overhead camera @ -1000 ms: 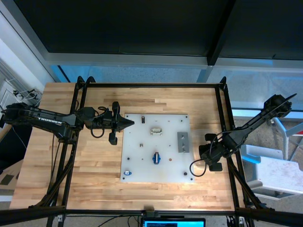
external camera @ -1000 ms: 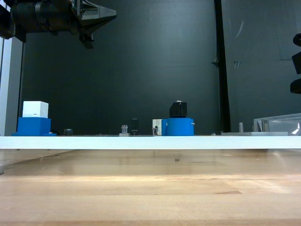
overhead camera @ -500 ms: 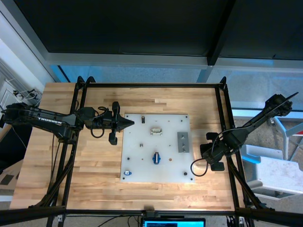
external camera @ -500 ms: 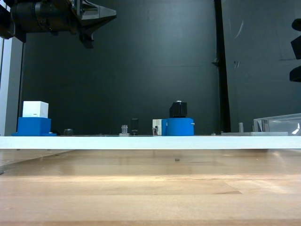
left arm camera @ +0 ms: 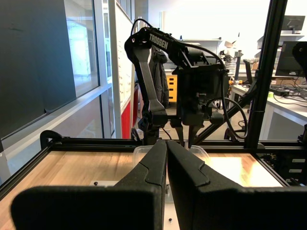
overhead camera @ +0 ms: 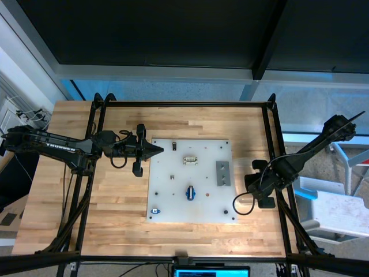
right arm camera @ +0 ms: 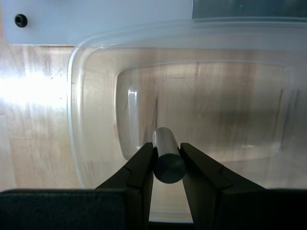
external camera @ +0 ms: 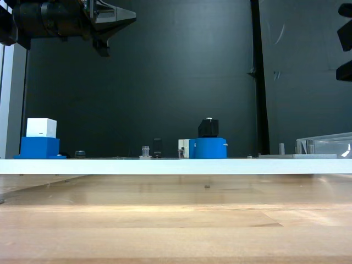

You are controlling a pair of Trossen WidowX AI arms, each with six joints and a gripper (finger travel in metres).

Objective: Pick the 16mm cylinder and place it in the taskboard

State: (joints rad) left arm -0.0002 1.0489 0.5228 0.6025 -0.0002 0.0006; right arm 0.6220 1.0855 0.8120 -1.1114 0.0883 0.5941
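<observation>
The left gripper [overhead camera: 154, 149] hangs high above the taskboard's [overhead camera: 173, 196] left edge, jaws together. Right of the taskboard, the right gripper [overhead camera: 254, 183] hovers over a clear tray [right arm camera: 75, 120], jaws clamped on the 16mm cylinder [right arm camera: 168, 160].

Even overhead light covers the table [overhead camera: 115, 196]. The left jaws, raised at the edge of the taskboard [overhead camera: 173, 196], show as silhouette; glare whitens the wood under the right jaws above the tray [right arm camera: 79, 96].
</observation>
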